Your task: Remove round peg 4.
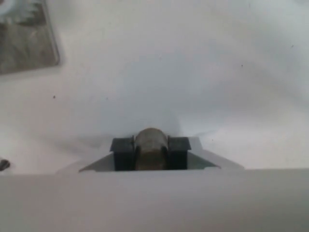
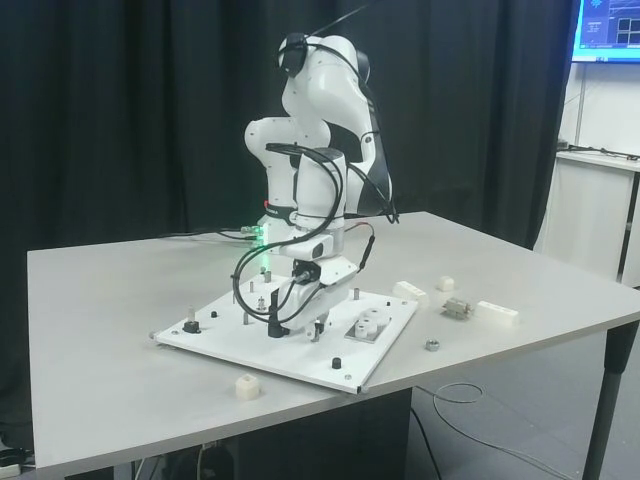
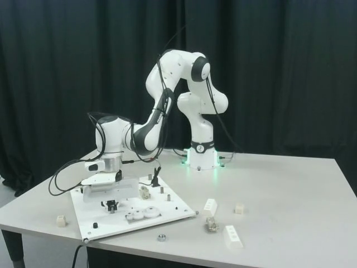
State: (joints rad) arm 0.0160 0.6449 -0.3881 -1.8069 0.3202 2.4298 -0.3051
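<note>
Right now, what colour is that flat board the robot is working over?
White: the board shows best in the first room view, lying on the grey table.

Round peg 4 (image 1: 151, 147), a short grey metal cylinder, stood upright between my two black fingertips (image 1: 123, 151), clamped on both sides, over the white board (image 1: 193, 72).

Peg (image 1: 151, 147) lower end hidden between gripper (image 1: 151, 153) pads; corner plate (image 1: 26, 36) cut off.
</note>
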